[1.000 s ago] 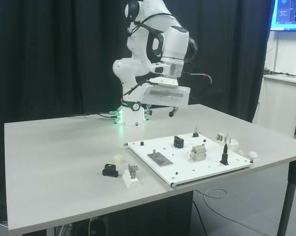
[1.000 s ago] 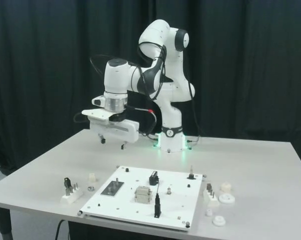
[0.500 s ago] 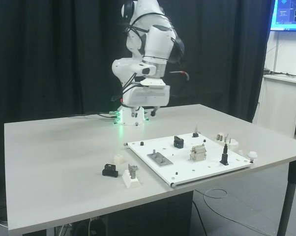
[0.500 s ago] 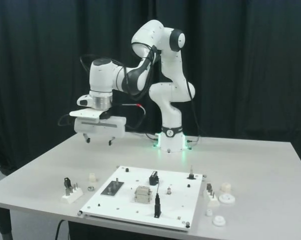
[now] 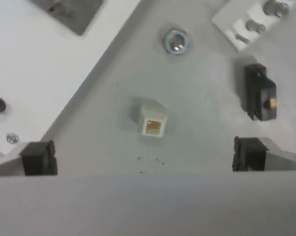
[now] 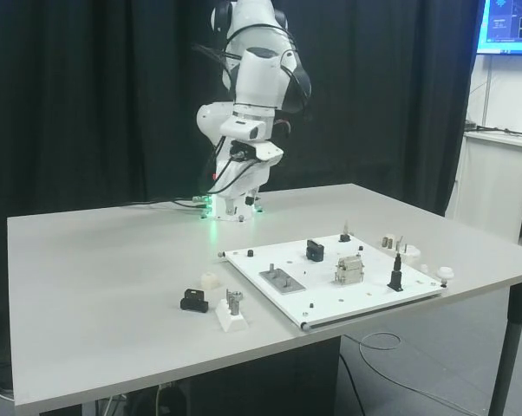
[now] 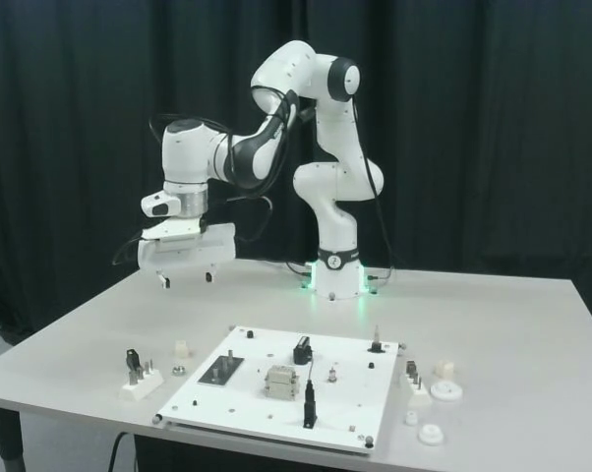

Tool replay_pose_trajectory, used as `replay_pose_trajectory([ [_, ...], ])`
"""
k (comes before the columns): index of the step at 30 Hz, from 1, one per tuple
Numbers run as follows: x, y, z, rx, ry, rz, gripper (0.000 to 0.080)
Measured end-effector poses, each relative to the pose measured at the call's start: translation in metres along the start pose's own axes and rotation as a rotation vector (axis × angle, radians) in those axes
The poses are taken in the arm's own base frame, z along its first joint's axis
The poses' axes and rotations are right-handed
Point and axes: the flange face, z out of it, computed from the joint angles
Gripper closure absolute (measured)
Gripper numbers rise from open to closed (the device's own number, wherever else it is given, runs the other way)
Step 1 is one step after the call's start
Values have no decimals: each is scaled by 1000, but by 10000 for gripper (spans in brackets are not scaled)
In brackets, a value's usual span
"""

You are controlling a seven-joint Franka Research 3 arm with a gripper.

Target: Pick D-SUB.

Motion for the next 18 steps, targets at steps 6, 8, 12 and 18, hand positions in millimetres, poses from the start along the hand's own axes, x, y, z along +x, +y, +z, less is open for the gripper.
replay_pose_trajectory([
  [6, -2, 14, 6, 4, -1, -45, 3],
  [8, -2, 19, 10, 6, 5, -62, 3],
  [12, 0, 30, 19, 14, 31, -86, 3],
  [18, 3, 48, 42, 22, 71, -113, 3],
])
